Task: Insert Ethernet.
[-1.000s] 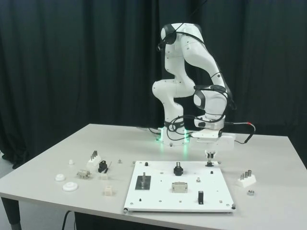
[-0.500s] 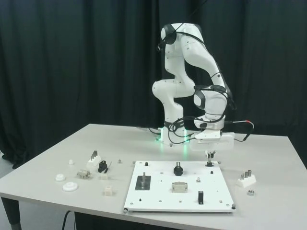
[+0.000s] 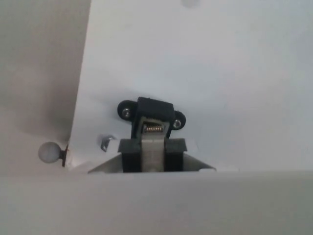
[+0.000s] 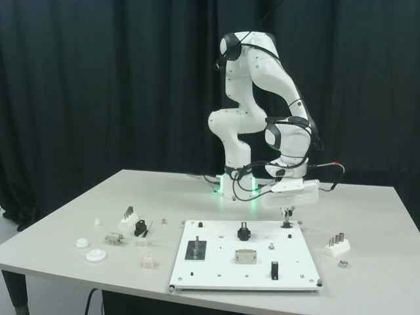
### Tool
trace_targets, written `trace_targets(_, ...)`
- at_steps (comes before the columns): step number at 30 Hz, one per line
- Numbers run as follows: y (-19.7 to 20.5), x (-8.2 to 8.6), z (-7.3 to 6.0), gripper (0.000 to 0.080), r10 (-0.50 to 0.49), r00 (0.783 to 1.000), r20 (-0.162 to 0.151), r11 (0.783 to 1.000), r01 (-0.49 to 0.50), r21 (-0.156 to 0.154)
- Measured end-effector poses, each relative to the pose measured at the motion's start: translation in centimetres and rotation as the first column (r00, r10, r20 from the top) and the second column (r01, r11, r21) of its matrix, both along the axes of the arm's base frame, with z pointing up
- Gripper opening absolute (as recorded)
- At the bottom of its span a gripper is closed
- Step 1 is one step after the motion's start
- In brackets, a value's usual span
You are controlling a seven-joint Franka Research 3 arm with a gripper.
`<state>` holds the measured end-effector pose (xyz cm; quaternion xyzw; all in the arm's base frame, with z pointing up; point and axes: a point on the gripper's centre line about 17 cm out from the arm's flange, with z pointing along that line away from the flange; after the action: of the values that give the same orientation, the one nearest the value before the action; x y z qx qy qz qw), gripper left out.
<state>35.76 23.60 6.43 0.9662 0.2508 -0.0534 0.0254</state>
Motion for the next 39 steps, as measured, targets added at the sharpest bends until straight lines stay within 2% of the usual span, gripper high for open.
trace_targets(11,-0.05,-0.01,0.01,0.0091,0.111,0.994,-0.010,0.994,-0.111,0.009)
trace_targets(17,-0.08,0.00,0.02,0.0091,0.120,0.993,-0.011,0.993,-0.120,0.010)
trace_targets(26,-0.15,0.08,0.02,0.0091,-0.047,0.999,0.001,0.999,0.047,-0.004)
trace_targets(39,-0.11,0.09,0.00,0.0091,-0.211,0.977,0.017,0.977,0.212,-0.017)
